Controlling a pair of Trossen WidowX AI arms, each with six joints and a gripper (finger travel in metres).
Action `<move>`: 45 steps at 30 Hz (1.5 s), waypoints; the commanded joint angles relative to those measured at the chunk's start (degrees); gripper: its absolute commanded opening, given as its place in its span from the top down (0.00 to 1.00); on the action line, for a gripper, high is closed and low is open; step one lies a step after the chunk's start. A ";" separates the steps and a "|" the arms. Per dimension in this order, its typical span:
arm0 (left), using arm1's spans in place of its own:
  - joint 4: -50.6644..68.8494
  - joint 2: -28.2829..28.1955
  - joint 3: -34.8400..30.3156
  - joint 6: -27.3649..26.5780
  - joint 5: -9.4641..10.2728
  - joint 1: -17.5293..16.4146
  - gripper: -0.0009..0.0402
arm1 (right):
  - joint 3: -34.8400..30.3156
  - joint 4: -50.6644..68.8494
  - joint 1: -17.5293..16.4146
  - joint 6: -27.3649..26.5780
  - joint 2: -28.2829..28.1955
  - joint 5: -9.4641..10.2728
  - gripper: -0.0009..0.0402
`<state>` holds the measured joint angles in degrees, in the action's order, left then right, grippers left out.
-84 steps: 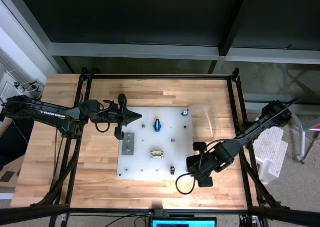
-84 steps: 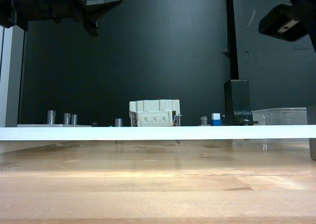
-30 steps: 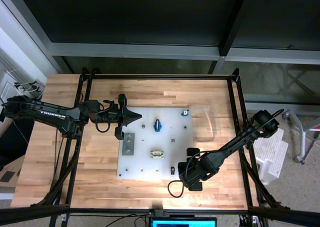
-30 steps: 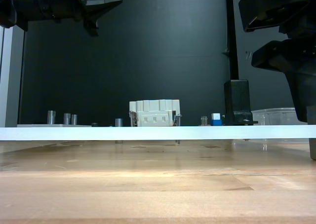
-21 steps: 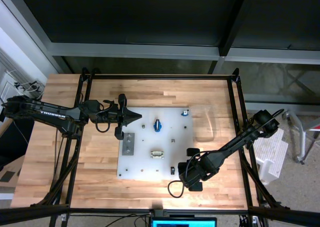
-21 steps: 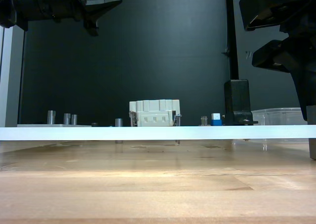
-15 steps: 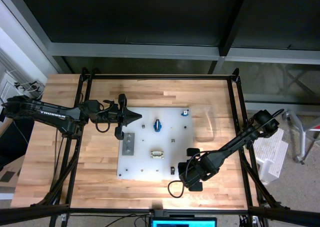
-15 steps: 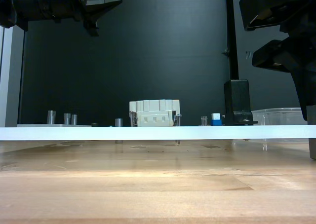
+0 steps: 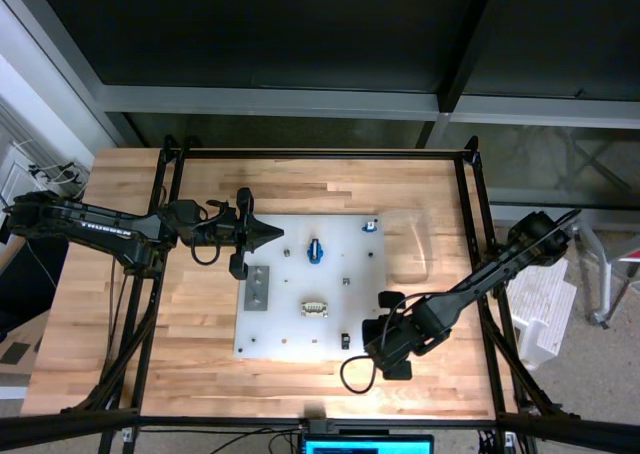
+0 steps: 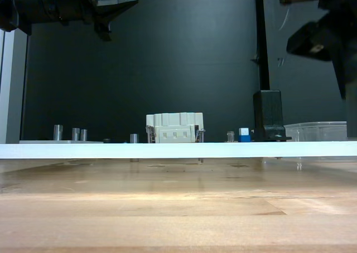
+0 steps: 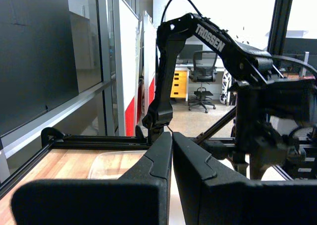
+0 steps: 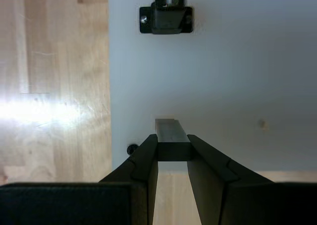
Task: Remove the 16mm bar from the taskboard and place in the container
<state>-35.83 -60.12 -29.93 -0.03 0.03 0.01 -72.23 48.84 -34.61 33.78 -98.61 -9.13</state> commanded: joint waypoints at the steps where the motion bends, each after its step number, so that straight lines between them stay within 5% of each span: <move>1: -0.02 0.00 -0.02 0.02 -0.02 -0.02 0.98 | -0.04 0.24 0.02 -0.17 2.19 0.13 0.96; 22: -0.02 0.02 -0.02 0.00 -0.02 -0.02 0.98 | -0.02 2.78 2.05 -0.24 9.42 0.22 0.96; 45: 0.00 0.00 -0.02 0.02 -0.02 0.00 0.98 | 4.24 12.26 21.35 -16.83 19.91 0.13 0.96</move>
<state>-35.81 -60.10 -29.93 -0.03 0.03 0.01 -68.55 61.12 -14.26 17.76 -79.11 -8.97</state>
